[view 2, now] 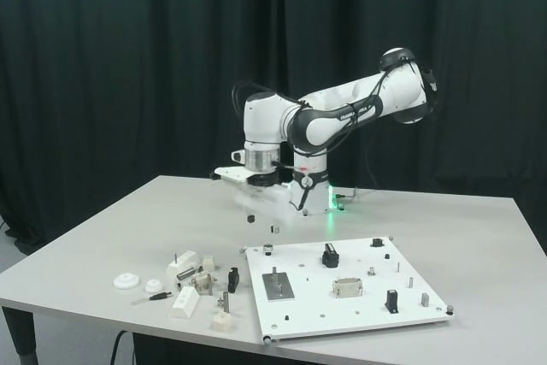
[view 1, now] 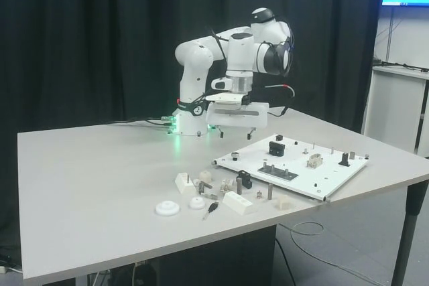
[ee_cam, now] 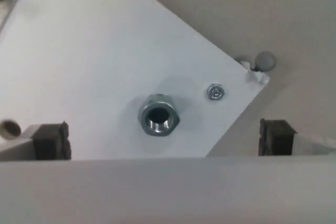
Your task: Remove bolt 4.
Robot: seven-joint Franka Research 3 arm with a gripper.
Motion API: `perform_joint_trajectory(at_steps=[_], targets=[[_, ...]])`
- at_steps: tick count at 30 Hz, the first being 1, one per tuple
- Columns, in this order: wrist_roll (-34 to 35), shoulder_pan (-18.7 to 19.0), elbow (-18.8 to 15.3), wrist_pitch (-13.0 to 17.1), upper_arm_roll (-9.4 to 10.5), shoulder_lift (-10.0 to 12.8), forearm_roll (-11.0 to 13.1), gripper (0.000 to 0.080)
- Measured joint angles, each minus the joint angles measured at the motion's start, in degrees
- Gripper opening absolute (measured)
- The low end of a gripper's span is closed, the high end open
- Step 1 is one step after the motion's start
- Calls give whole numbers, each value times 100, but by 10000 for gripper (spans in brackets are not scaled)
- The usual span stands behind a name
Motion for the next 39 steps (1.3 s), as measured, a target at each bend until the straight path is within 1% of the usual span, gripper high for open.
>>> perform_joint_trajectory(at_steps=[6, 11, 16, 21, 26, 39], targets=[[718, -6, -46, 114, 137, 0, 217, 800], [1320, -14, -76, 211, 310, 0, 425, 800], [1846, -20, -77, 349, 508, 0, 521, 800], [2249, -20, -71, 469, 683, 2, 539, 800], [2432, -19, -62, 573, 818, 2, 547, 800], [2490, -12, -62, 582, 1023, 2, 651, 800]])
